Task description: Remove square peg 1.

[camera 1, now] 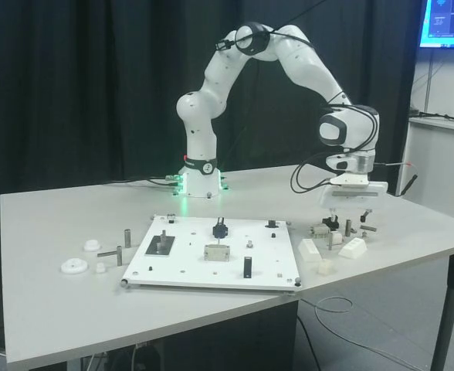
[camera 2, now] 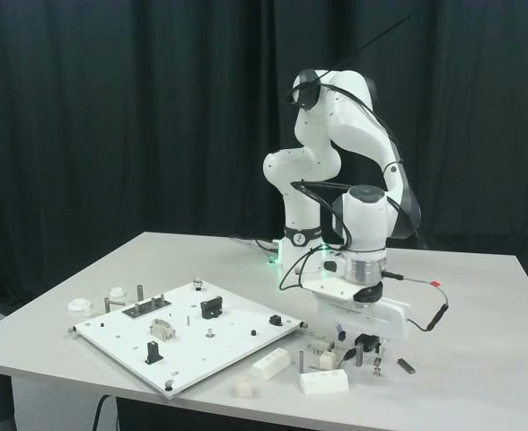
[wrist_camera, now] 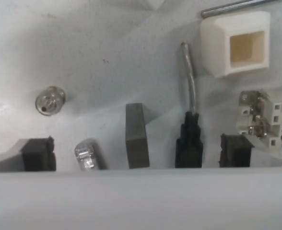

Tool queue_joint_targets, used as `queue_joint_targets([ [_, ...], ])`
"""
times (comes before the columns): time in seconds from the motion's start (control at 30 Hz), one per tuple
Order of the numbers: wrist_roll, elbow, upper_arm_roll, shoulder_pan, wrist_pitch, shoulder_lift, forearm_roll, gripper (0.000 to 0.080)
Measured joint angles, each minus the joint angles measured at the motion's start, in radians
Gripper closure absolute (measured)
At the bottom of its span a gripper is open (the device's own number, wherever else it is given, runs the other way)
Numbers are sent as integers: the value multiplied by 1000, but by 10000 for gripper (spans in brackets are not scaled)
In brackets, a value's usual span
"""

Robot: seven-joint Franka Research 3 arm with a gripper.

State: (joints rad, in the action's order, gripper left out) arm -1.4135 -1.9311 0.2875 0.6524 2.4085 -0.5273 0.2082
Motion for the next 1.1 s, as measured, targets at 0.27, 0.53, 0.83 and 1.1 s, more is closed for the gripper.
queue_joint_targets([
  [0.27,-1,-10,8,0,-4,29,0,16],
  [0.53,-1,-20,12,0,-7,49,0,6],
  [0.83,-1,-30,16,0,-7,62,-3,3],
  [1.1,-1,-31,22,0,-7,67,-8,3],
])
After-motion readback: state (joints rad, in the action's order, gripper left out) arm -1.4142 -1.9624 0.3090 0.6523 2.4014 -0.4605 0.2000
